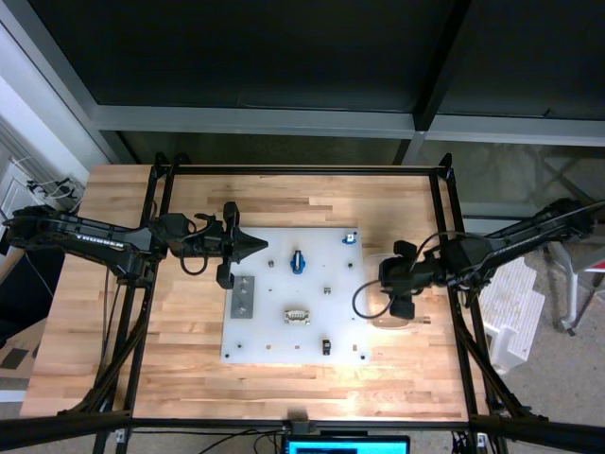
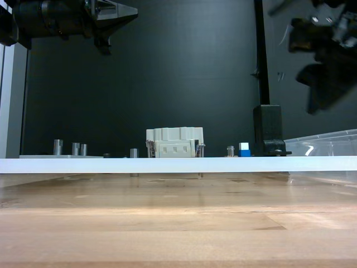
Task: Remove the 16mm bar from the taskboard and place in the container
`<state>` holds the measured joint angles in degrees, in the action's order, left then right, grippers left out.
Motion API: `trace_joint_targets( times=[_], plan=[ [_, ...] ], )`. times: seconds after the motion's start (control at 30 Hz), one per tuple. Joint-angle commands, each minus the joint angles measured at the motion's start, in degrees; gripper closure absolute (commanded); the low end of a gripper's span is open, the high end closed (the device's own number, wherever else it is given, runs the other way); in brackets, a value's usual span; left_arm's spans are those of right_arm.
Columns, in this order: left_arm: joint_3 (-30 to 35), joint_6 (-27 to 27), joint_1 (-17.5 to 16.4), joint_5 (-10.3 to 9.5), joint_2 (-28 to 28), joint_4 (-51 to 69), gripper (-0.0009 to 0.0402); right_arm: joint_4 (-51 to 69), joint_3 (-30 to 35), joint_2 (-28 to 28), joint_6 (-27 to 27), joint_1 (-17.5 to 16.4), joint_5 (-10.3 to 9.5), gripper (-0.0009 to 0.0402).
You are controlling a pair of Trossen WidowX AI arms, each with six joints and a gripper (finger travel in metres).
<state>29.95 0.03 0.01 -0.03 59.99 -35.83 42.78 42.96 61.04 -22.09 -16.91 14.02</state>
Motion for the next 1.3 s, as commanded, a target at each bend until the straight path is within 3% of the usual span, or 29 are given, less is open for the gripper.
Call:
trace_joint_targets(
  times=[0.03, 0.1, 0.2, 0.3, 0.43, 0.5, 0.63, 0.97, 1.3],
  plan=[
    [0.0, 0.0, 0.0, 0.02, 0.0, 0.0, 0.0393, -6.1, 0.2, -2.5, 4.5, 3.6, -0.63, 0.0239],
    [0.0, 0.0, 0.0, 0.02, 0.0, 0.0, 0.0393, -10.1, 0.3, -3.7, 7.5, 5.9, -1.29, 0.0250],
    [0.0, 0.0, 0.0, 0.02, 0.0, 0.0, 0.0393, -16.3, 0.2, -5.1, 11.3, 9.8, -4.31, 0.0266],
    [0.0, 0.0, 0.0, 0.02, 0.0, 0.0, 0.0393, -24.1, 0.2, -6.1, 14.9, 14.2, -8.66, 0.0281],
    [0.0, 0.0, 0.0, 0.02, 0.0, 0.0, 0.0393, -34.8, 0.2, -6.3, 18.4, 19.8, -16.00, 0.0303],
    [0.0, 0.0, 0.0, 0.02, 0.0, 0.0, 0.0393, -39.2, 0.2, -6.2, 19.9, 22.0, -17.92, 0.0313],
    [0.0, 0.0, 0.0, 0.02, 0.0, 0.0, 0.0393, -46.7, -0.7, -6.2, 21.4, 24.3, -18.18, 0.0334],
    [0.0, 0.0, 0.0, 0.02, 0.0, 0.0, 0.0393, -66.1, -9.7, -6.2, 18.8, 24.0, -18.14, 0.0393],
    [0.0, 0.0, 0.0, 0.02, 0.0, 0.0, 0.0393, -71.0, -12.4, -6.2, 17.0, 22.1, -18.10, 0.0393]
  ],
)
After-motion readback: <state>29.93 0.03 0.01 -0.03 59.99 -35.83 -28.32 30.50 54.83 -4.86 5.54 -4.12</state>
